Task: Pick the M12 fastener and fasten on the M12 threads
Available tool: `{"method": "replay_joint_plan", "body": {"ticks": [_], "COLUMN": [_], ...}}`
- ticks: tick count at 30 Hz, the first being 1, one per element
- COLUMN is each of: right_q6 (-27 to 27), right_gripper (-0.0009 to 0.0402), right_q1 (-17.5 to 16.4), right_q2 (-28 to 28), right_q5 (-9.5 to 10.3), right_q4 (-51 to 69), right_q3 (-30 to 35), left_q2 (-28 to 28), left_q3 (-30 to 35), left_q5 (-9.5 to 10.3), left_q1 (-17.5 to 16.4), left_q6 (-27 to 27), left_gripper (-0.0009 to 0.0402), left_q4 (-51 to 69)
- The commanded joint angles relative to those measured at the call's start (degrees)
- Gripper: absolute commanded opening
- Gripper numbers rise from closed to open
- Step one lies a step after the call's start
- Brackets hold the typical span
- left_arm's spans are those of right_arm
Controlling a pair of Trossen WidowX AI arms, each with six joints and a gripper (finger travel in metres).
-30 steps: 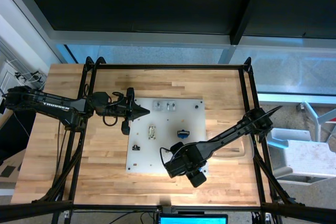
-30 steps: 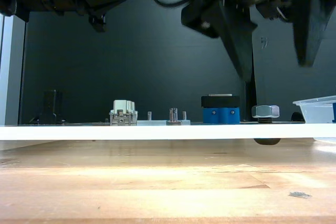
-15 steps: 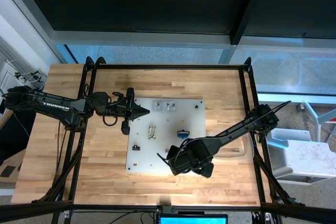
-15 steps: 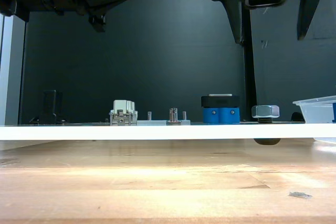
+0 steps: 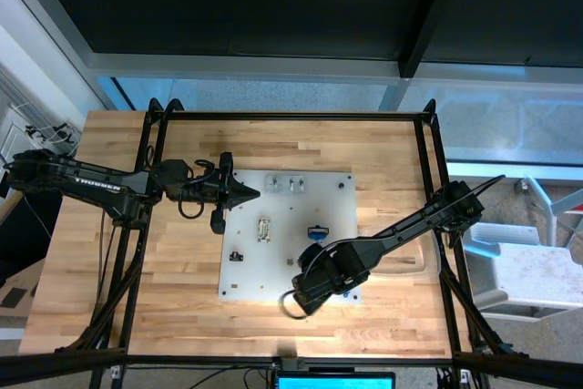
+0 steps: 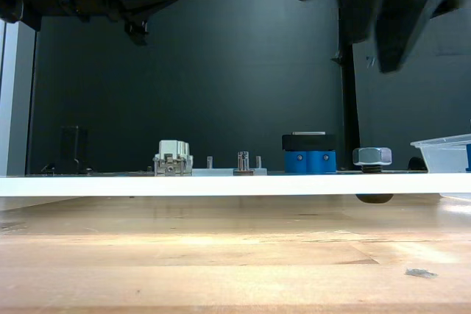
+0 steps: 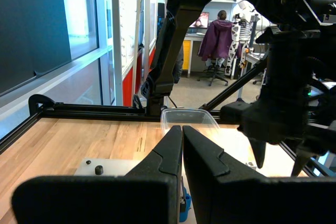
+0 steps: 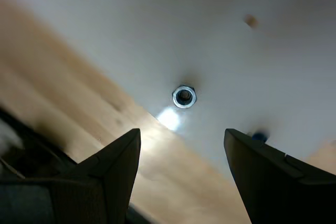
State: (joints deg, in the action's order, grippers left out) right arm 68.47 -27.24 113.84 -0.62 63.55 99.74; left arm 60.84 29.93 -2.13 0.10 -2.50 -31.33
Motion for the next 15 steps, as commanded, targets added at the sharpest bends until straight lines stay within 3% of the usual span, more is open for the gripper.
{"method": "replay_joint_plan", "body": {"ticks": [1,3,9,15], "right_q6": [-13.49,-20.26,-30.73,-33.62], "right_gripper": [0.0222,0.0222,0.0222,0.0211], "right_q1": [0.0,-0.02,0.04,0.02], "right_q2": [0.02,0.04,-0.13,0.15], "right_q5": [0.07,-1.68,-1.42,-1.38], "right_q4": [0.04,0.11,0.02,0.02], "right_q3": [0.02,0.02,0.02,0.02], "left_q2": [0.02,0.02,0.02,0.02], "left_q3": [0.02,0.02,0.02,0.02], "left_q5": [0.0,0.0,0.0,0.0], "left_q1": [-0.02,0.0,-0.02,-0.02], "left_q6": [0.02,0.02,0.02,0.02], "left_gripper": [0.0,0.0,0.0,0.0], "left_q4": [-0.02,-0.02,-0.02,-0.02]}}
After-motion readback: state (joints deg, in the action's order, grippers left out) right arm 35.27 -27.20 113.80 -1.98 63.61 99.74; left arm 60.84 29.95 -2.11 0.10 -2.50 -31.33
